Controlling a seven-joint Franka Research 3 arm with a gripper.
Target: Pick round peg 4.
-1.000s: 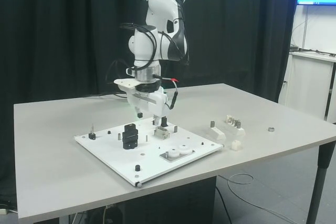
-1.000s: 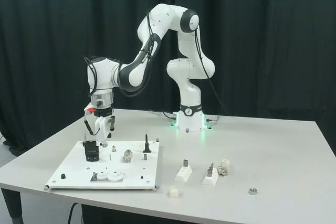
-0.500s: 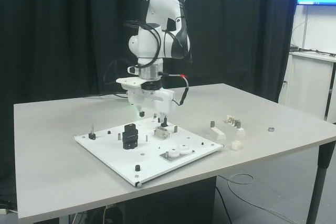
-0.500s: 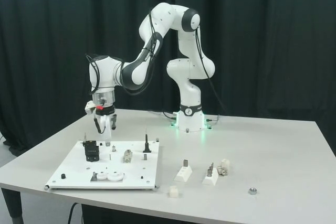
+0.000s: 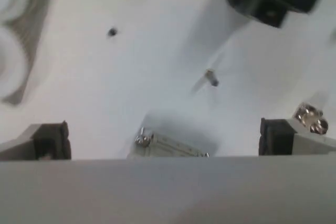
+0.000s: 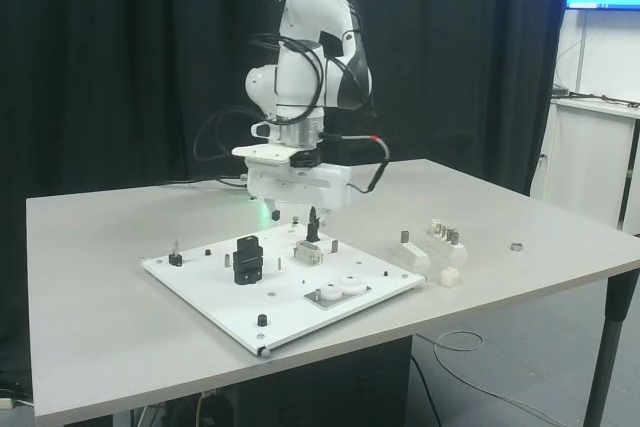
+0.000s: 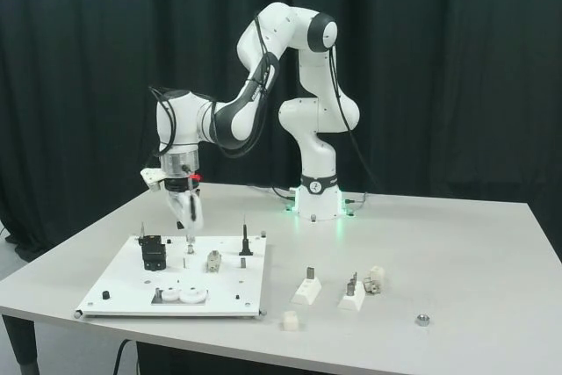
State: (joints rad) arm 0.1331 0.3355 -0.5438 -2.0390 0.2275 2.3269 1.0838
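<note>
Now the gripper (image 6: 293, 213) hangs above the white board (image 6: 200, 282), fingers (image 5: 51, 141) spread wide apart, holding nothing; open board surface lies below.

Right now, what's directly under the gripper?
Under the open gripper: the white board, a thin upright pin and a small metal block, which the wrist housing partly covers.

Black block (image 6: 247, 258) close beside hand (image 6: 295, 213)
</note>
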